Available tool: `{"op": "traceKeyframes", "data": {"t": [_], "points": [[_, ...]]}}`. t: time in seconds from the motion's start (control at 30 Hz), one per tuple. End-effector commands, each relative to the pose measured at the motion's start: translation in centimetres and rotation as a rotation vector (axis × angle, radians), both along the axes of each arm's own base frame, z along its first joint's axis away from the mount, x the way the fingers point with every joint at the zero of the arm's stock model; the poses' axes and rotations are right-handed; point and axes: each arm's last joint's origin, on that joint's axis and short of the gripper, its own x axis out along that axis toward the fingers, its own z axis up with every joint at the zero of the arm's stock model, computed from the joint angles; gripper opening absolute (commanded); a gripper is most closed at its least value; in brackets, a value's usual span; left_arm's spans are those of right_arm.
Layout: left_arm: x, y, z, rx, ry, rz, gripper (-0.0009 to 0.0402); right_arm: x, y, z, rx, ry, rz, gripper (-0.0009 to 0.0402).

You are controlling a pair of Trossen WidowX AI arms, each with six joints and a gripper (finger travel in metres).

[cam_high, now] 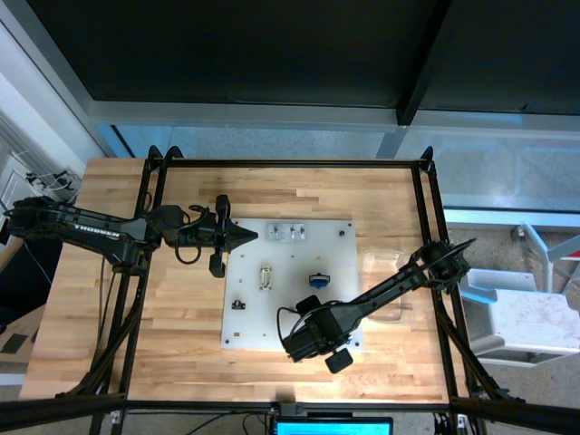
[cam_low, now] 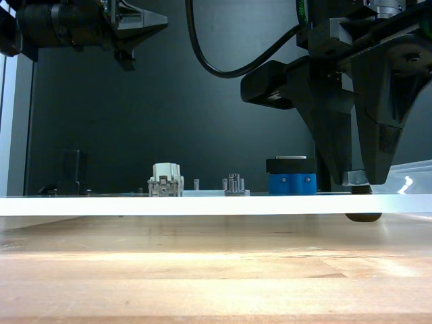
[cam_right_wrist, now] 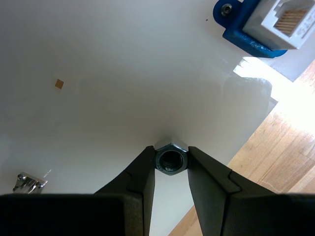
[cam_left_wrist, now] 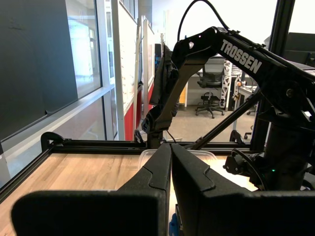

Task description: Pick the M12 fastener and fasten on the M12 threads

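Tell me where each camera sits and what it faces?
High: above the near edge, looking down on the white board; left arm and right arm show.
Low: tabletop height, looking along the board; right gripper down near its right edge, left gripper raised left.
Left wrist: on the left arm, facing the right arm.
Right wrist: looking down at the silver nut it grips.
High and low share the blue block.

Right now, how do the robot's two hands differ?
The left hand hangs high over the white board's left edge, while the right hand is down at its near right edge. The left hand points level across the table; the right hand points straight down. The left hand is shut on nothing, but the right hand is shut on a small silver nut. Both are black, with two tapered fingers.
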Motion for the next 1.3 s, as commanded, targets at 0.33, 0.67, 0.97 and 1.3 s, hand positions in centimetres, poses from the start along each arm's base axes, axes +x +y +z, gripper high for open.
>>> {"op": "traceKeyframes", "data": {"t": [0.33, 0.67, 0.97, 1.3], "points": [[0.0, 0.0, 0.0, 0.0, 0.0, 0.0, 0.0, 0.0, 0.1, 0.3, 0.041, 0.005, -0.009, 0.0098], [0.0, 0.0, 0.0, 0.0, 0.0, 0.0, 0.0, -0.4, 0.0, 1.9, 0.089, -0.011, -0.001, 0.0174], [0.0, 0.0, 0.0, 0.0, 0.0, 0.0, 0.0, -1.3, -0.4, 3.6, 0.067, -0.02, 0.206, 0.0169], [0.0, 0.0, 0.0, 0.0, 0.0, 0.0, 0.0, -1.3, -0.4, 4.2, -0.059, -0.076, 1.1, 0.0169]]}}
